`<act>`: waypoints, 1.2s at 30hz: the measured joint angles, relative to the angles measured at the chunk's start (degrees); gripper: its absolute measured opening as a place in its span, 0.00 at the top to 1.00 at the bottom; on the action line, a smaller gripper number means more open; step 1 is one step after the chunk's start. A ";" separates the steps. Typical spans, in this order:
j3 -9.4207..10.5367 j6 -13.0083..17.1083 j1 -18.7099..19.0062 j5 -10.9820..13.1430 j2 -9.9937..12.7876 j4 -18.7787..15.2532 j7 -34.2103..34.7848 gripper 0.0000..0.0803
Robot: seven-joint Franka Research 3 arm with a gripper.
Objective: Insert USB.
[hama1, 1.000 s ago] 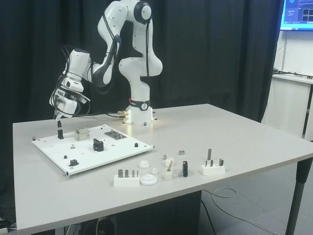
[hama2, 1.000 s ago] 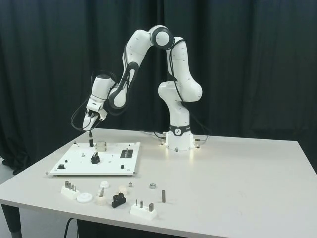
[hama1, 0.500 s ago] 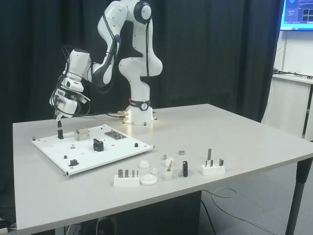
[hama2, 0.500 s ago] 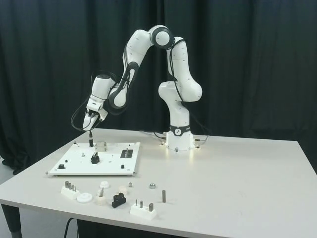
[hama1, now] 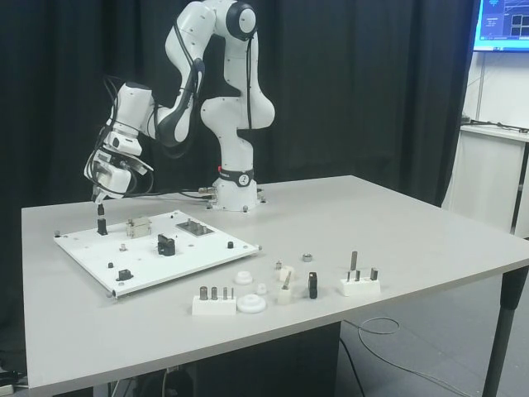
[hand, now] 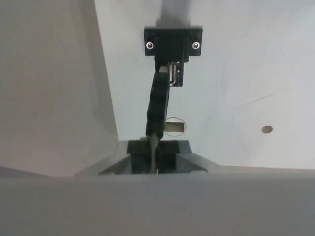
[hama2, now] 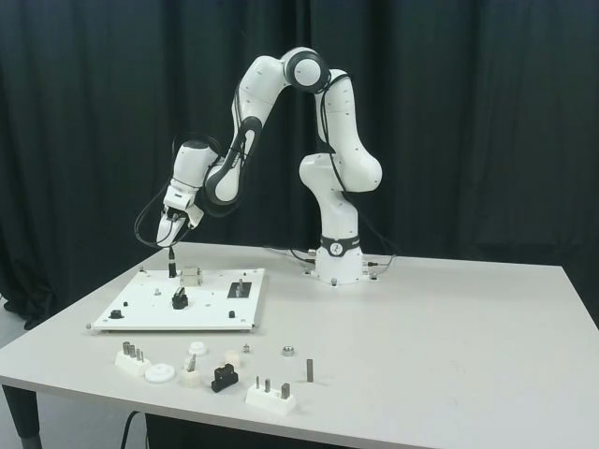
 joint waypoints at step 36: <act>0.96 -0.56 -0.81 0.13 -0.55 -0.02 -0.38 0.97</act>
